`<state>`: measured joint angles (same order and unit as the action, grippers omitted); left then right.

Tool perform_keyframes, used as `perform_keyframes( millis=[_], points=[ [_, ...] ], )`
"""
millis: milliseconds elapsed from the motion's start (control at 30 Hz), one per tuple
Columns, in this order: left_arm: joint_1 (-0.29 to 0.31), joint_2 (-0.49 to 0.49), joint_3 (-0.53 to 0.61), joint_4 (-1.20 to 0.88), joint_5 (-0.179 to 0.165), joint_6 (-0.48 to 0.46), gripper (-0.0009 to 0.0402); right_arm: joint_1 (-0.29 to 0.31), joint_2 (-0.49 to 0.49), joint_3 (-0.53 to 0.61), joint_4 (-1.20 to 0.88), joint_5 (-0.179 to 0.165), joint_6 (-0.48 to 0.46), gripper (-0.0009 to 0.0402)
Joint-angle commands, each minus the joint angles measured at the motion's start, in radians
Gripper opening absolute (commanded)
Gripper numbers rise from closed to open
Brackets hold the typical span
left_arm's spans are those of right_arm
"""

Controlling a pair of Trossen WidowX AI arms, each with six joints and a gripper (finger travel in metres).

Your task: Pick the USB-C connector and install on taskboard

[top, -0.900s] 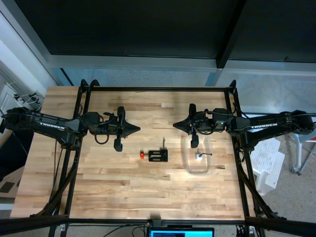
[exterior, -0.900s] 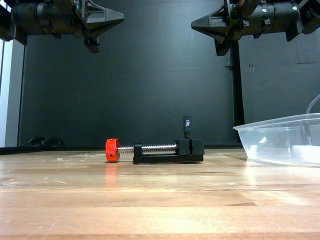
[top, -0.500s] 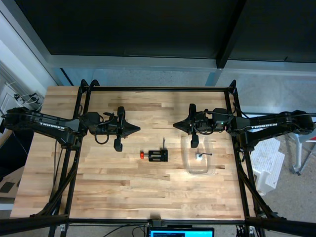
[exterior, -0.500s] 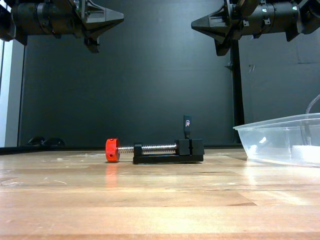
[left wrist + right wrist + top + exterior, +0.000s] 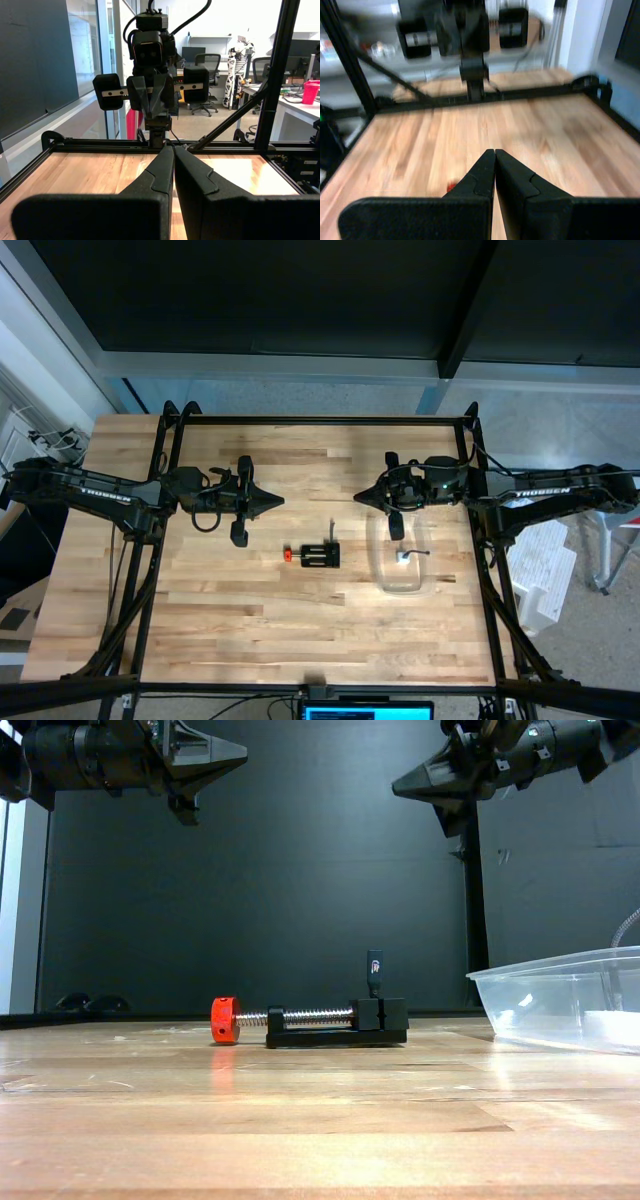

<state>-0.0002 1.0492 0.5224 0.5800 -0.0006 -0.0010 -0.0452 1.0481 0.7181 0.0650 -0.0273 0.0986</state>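
Observation:
The taskboard (image 5: 318, 556) (image 5: 335, 1022), a black block with a red-orange knob (image 5: 225, 1020), lies mid-table with a short dark post (image 5: 374, 972) standing on it. The USB-C connector (image 5: 419, 553) looks like a thin dark stick in the clear tray, beside a small white piece (image 5: 402, 558). My left gripper (image 5: 281, 502) (image 5: 244, 758) (image 5: 173, 149) hovers high, left of the block, shut and empty. My right gripper (image 5: 357, 499) (image 5: 396, 790) (image 5: 494, 151) hangs high between block and tray, shut and empty, nose tilted slightly down. The red knob (image 5: 451, 186) shows in the right wrist view.
A clear plastic tray (image 5: 384, 578) (image 5: 540, 992) sits right of the block under the right arm. A black metal frame (image 5: 320, 421) borders the wooden table at the back and sides. Bare wood (image 5: 300, 630) lies near the front edge.
The right arm has shifted and its gripper now tips downward, its tip sitting slightly lower. The left arm, the block and the tray are unmoved.

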Motion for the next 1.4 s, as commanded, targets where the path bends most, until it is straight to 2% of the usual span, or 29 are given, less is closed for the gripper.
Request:
perform_keyframes(
  millis=[33, 367, 533, 667, 900, 1200, 1400],
  points=[
    [0.000, 0.000, 0.000, 0.000, 0.000, 0.000, 0.0000, 0.017, 0.000, 0.067, -0.185, 0.002, 0.007, 0.0000],
    [0.000, 0.000, 0.000, 0.000, 0.000, 0.000, 0.0000, 0.092, 0.008, 0.227, -0.675, 0.013, 0.099, 0.0000],
    [0.000, 0.000, 0.000, 0.000, 0.000, 0.000, 0.0000, 0.119, 0.008, 0.281, -0.879, 0.036, 0.133, 0.0000],
    [0.000, 0.000, 0.000, 0.000, 0.000, 0.000, 0.0000, 0.138, 0.018, 0.319, -0.998, 0.035, 0.169, 0.0000],
    [0.000, 0.000, 0.000, 0.000, 0.000, 0.000, 0.0000, 0.172, 0.096, 0.413, -1.207, 0.037, 0.238, 0.0000],
    [0.000, 0.000, 0.000, 0.000, 0.000, 0.000, 0.0000, 0.212, 0.188, 0.447, -1.321, 0.039, 0.253, 0.0005],
    [0.000, 0.000, 0.000, 0.000, 0.000, 0.000, 0.0000, 0.238, 0.234, 0.438, -1.324, 0.043, 0.256, 0.0062]
  ],
)
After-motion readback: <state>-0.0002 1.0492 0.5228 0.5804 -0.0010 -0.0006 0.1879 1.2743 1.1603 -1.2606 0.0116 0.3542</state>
